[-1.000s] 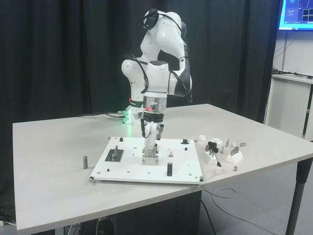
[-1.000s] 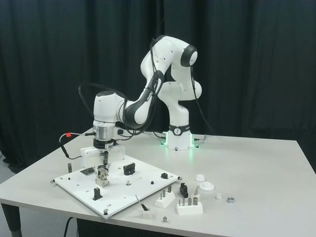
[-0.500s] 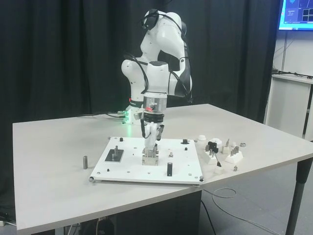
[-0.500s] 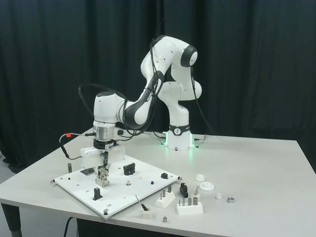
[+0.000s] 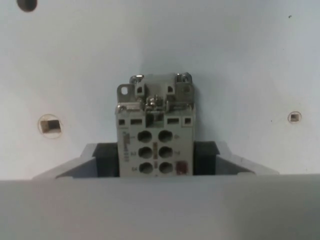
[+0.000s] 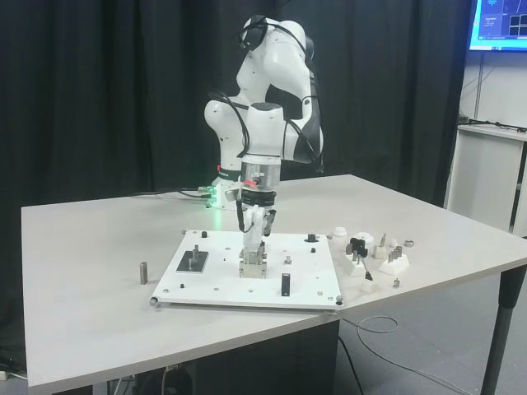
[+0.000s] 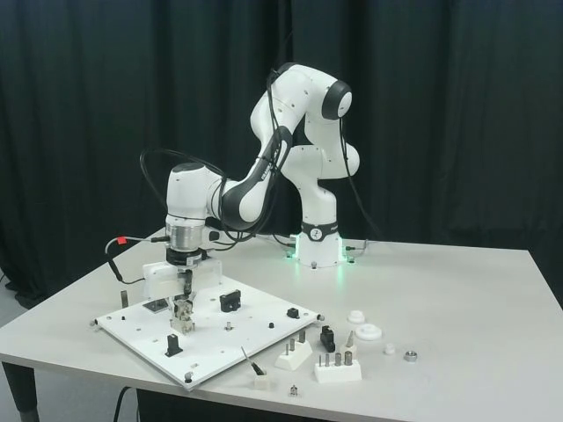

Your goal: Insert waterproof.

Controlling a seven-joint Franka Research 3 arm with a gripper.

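The claw (image 6: 253,247) stands straight above the waterproof connector (image 5: 155,135) on the white board (image 6: 222,276); whether it grips cannot be told.

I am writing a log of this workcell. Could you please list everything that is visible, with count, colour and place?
Table: one, grey, bearing everything.
Assembly board: one, white, on the table in front of the arm's base.
Waterproof connector: one, white and grey with six round holes, on the board directly under the gripper.
Flat plate: one, grey, on the board beside the connector.
Black blocks: a few, upright on the board.
Part holders: several, white, with small pins, on the table beside the board.
Post: one, grey, upright on the table off the board.
Curtain: black, behind.
Robot arm: one, white.
Gripper: one, over the connector.
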